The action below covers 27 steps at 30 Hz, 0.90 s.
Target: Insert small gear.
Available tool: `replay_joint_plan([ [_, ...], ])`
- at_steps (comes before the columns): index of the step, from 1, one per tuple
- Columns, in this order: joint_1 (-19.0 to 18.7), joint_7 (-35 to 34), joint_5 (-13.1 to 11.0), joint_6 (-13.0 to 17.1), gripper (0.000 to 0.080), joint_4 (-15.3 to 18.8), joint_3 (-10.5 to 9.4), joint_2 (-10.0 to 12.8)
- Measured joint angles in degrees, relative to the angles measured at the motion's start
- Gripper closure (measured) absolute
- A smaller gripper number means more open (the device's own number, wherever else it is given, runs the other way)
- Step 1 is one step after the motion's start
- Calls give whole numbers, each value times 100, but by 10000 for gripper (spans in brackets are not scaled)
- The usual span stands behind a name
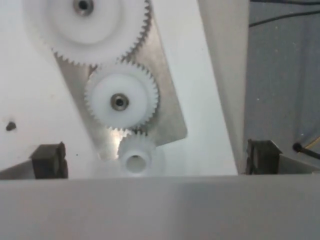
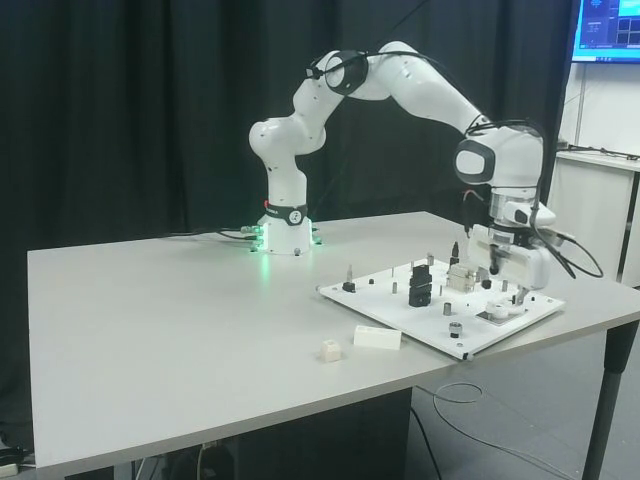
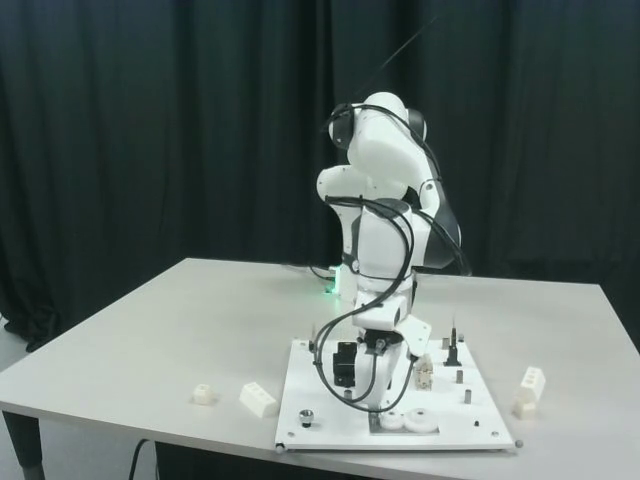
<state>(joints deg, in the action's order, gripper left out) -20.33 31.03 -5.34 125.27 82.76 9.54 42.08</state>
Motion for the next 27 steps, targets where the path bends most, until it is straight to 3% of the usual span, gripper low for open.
replay_joint_plan([
  [15, 35, -115, 0, 291, 3, -295, 7, 277],
  [27, 47, -115, 6, 283, 3, -614, 96, 482],
])
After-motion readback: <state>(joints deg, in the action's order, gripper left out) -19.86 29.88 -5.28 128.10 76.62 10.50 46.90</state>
